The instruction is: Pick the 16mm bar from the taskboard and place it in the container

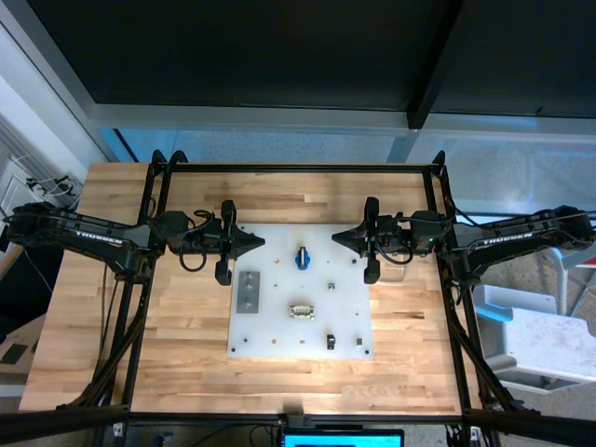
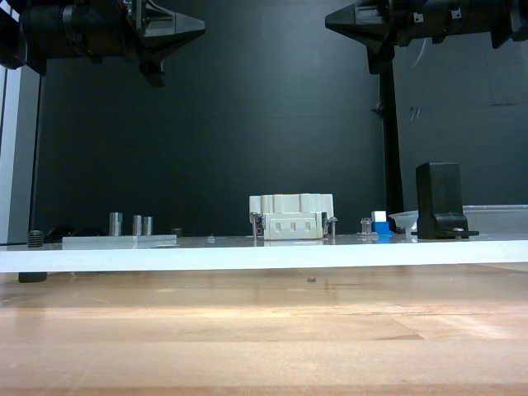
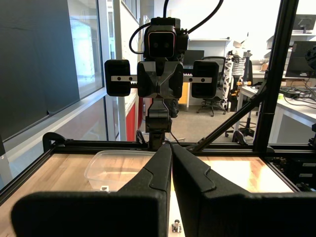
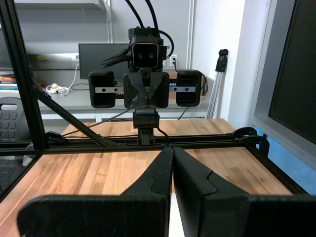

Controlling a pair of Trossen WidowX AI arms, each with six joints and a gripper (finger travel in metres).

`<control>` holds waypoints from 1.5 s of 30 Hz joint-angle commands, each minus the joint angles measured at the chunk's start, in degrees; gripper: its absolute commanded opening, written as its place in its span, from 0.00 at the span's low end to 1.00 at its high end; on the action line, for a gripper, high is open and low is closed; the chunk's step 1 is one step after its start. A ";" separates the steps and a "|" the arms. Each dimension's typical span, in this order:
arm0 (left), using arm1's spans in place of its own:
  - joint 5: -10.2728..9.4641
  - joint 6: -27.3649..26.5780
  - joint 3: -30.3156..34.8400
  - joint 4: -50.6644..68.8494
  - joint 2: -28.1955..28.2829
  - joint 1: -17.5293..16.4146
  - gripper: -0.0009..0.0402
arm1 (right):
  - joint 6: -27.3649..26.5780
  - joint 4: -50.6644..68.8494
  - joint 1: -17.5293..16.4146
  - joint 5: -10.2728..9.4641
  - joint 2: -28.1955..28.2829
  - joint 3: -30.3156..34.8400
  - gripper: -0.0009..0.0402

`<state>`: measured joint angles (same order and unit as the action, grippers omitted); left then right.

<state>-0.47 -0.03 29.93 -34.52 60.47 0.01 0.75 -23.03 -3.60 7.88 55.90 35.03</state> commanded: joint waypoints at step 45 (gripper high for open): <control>0.02 0.02 0.02 -0.02 0.02 0.00 0.02 | 6.38 41.72 -0.79 -0.20 3.23 13.35 0.02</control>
<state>-0.45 -0.01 29.93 -34.54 60.49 0.01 6.87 16.71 -4.27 8.23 58.41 47.55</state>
